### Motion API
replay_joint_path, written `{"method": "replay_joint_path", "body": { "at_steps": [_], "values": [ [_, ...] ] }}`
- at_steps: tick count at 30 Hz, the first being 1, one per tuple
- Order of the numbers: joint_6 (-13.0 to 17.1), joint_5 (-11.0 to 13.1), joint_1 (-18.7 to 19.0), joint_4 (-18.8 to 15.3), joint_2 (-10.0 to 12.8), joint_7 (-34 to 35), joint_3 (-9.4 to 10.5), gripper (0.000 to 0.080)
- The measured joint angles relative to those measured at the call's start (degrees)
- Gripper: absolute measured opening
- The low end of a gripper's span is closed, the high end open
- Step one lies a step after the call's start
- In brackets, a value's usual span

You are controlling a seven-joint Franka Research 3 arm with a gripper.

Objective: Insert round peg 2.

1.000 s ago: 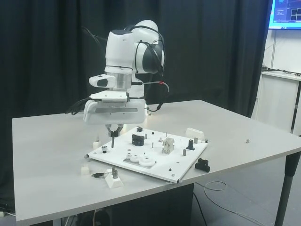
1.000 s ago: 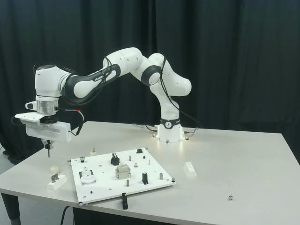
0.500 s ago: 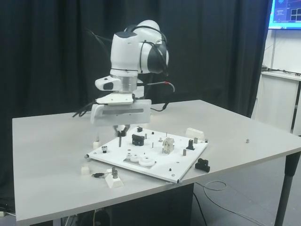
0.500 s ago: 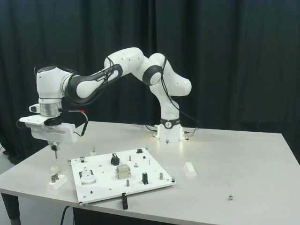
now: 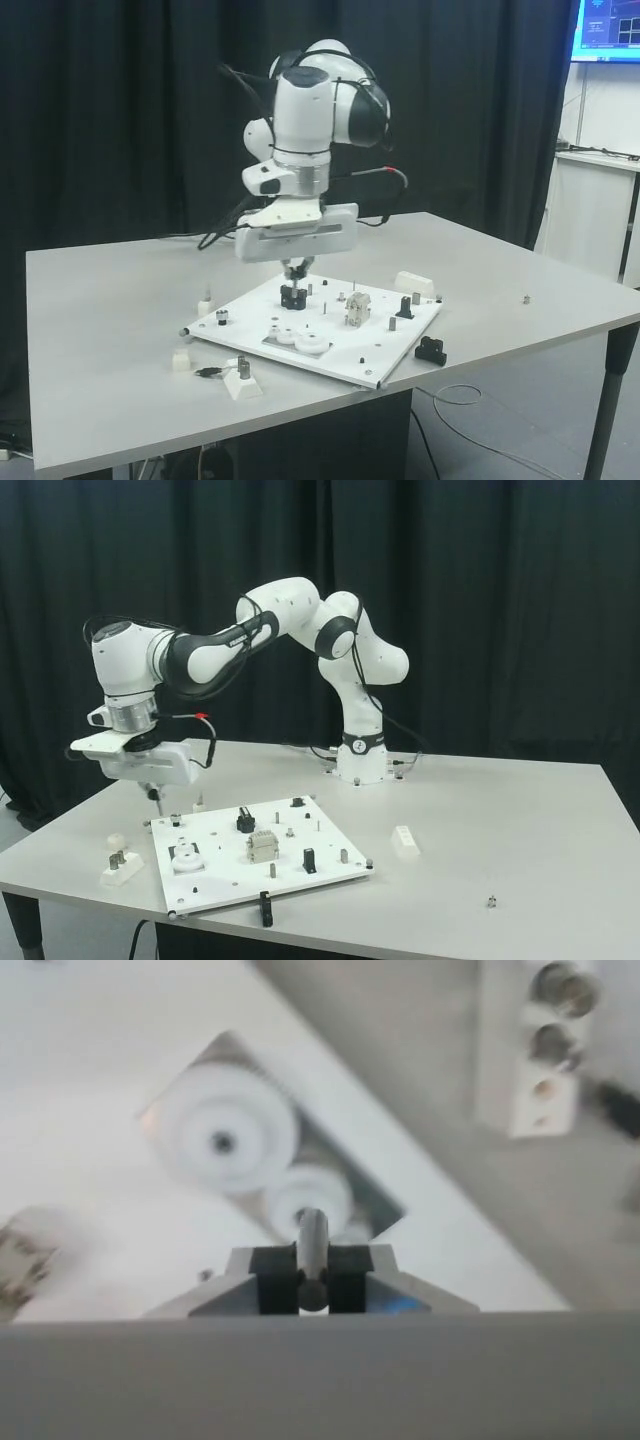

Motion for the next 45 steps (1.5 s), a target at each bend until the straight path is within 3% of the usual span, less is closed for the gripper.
{"method": "replay_joint_path", "body": {
  "at_steps": [14, 21, 25, 33, 39, 45],
  "values": [
    [-10.1, -1.5, 5.2, -0.3, -1.2, 8.6, 0.14, 0.0057],
    [-11.9, -3.0, 8.1, -2.3, -2.5, 12.9, 1.32, 0.0057],
    [-11.7, -5.4, 9.1, -4.3, -3.8, 15.8, 3.66, 0.0057],
    [-9.8, -11.2, 9.4, -9.2, -7.3, 22.0, 10.58, 0.0057],
    [-7.1, -15.4, 9.4, -14.1, -10.4, 25.7, 14.93, 0.0057],
    [-4.0, -18.6, 9.4, -19.3, -13.7, 28.5, 17.96, 0.0057]
  ]
}}
